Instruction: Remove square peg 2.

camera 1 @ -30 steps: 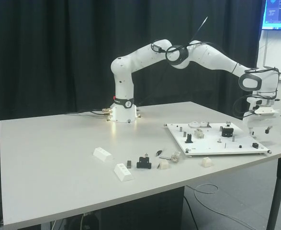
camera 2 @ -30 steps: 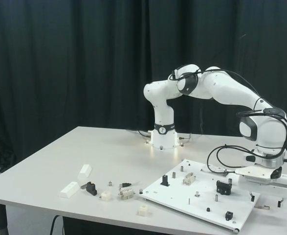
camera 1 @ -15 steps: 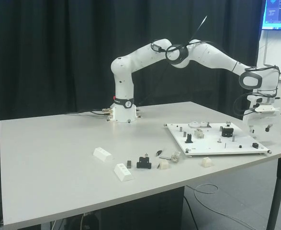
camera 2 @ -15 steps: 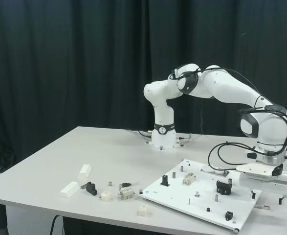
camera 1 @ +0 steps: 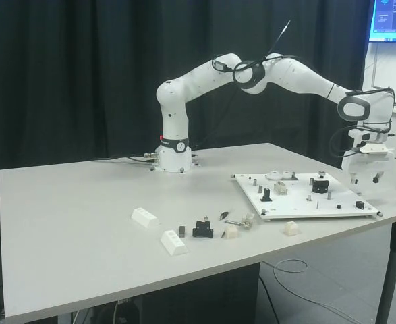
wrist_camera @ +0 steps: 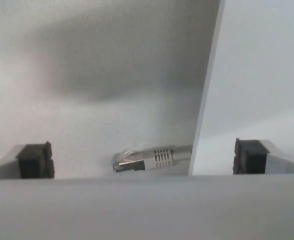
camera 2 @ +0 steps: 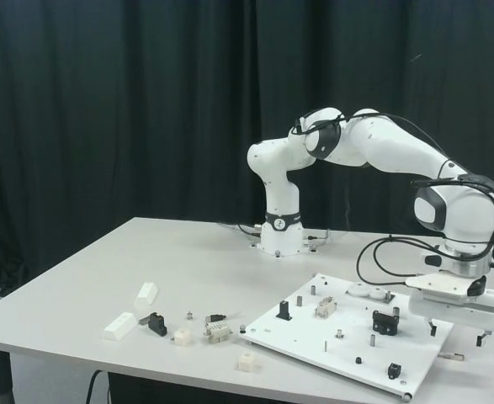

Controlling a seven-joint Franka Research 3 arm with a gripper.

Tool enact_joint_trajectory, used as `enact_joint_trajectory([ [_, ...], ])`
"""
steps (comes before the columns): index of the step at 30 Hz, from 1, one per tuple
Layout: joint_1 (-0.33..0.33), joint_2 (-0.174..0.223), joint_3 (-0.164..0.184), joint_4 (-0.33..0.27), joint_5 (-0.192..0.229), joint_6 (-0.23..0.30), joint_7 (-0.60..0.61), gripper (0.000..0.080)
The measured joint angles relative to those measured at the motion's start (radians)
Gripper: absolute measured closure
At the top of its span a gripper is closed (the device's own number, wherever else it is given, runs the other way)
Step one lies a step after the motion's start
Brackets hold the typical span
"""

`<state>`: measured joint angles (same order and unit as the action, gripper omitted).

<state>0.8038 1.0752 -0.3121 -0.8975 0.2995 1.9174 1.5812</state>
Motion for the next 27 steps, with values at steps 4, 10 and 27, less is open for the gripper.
enact_joint_trajectory([
  [4, 0.000, -0.001, -0.003, 0.000, 0.000, -0.002, 0.000, 0.0003],
  [10, 0.000, -0.003, -0.009, 0.000, 0.000, -0.007, 0.000, 0.0003],
  [27, -0.006, -0.021, -0.086, 0.000, -0.017, -0.108, -0.053, 0.0003],
])
